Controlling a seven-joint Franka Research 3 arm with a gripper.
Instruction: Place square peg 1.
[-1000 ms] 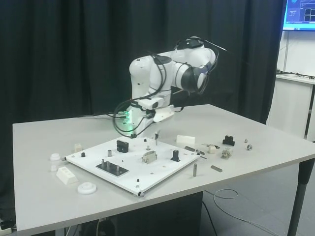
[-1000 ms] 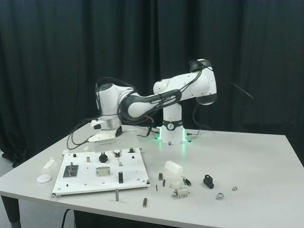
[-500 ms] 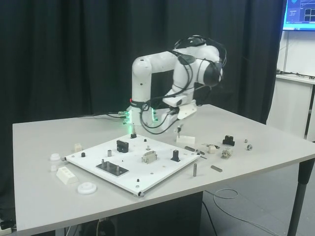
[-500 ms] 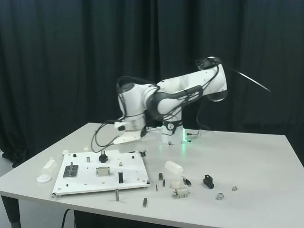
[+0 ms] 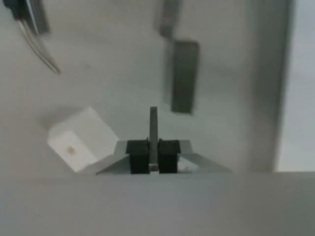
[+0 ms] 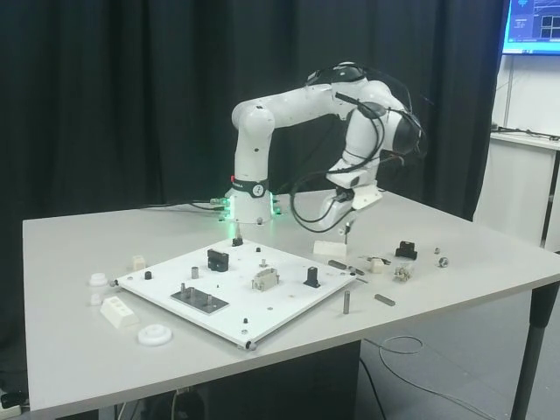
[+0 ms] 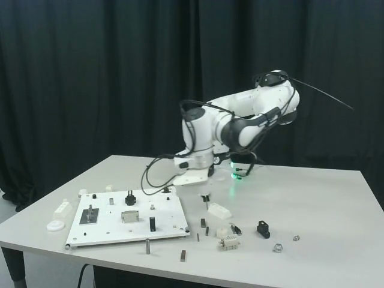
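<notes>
Gripper point(image 5: 153, 164) clenched on thin grey peg point(image 5: 153, 129), held above table point(image 6: 70, 254), just off white board point(image 6: 227, 293) edge, over white block point(image 6: 330, 248).

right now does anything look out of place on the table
Yes: the gripper holds a thin peg over bare grey table, off the white board, beside a white block.

Arm outstretched, claw point(image 5: 153, 156) down (clamped)
</notes>
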